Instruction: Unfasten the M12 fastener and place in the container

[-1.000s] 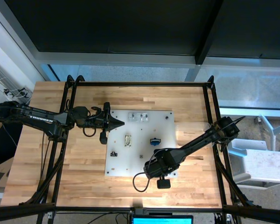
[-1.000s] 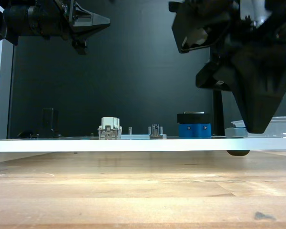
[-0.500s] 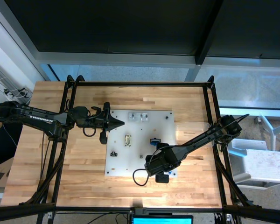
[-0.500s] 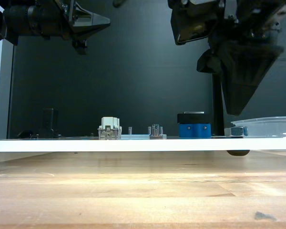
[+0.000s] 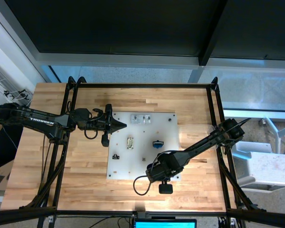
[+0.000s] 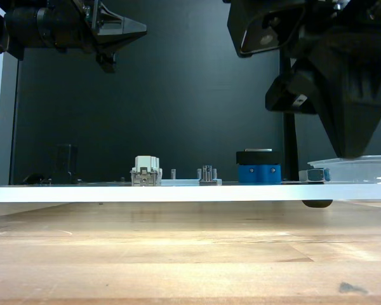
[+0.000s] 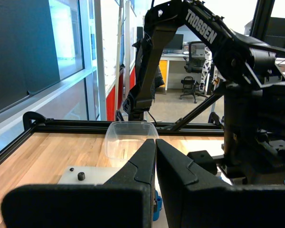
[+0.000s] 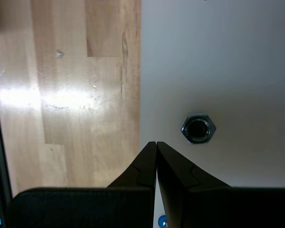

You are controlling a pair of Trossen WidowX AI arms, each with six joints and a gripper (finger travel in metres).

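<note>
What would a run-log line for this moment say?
left hand: shut, parked over board, far left | right hand: shut, empty, above board | nut: on board, ungripped

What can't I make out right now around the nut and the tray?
- Right wrist view: the right gripper, shut beside the nut, looks straight down, so the nut's height on its threads cannot be told.
- High view: the right arm covers the nut.
- Left wrist view: the left gripper, shut and raised at the left, hides the container's floor.

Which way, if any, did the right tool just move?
Yes: right tool slid toward the white board's near edge. Left tool hangs over the board's far left corner.
</note>
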